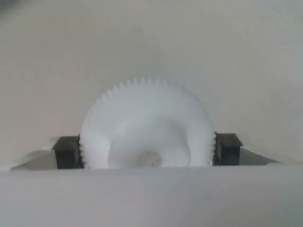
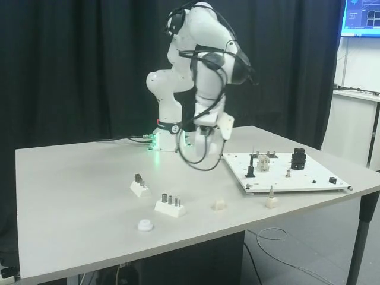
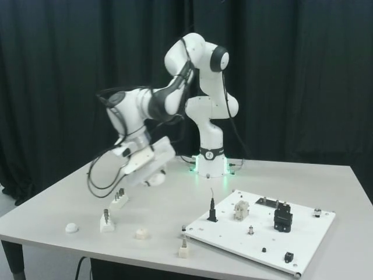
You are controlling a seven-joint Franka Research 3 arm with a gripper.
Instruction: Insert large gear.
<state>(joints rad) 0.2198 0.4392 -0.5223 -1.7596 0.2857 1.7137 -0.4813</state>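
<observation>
The large gear (image 1: 147,127) is white and toothed, with a round hub at its middle. My gripper (image 1: 147,152) is shut on it, a black pad (image 1: 66,152) pressing each side of its rim. In the first room view the gripper (image 2: 205,134) hangs well above the grey table, just off the near corner of the white assembly board (image 2: 309,181). In the second room view the gripper (image 3: 153,178) hovers over the table beside the board (image 3: 309,236), with the gear (image 3: 155,180) at its tip. The board carries several pegs and small black parts.
Two small white stands with grey pins (image 2: 141,186) (image 2: 170,205) sit on the table near its front. A white round cap (image 2: 144,225) and two small white blocks (image 2: 219,205) (image 2: 271,200) lie close by. The arm's base (image 2: 166,135) stands at the back.
</observation>
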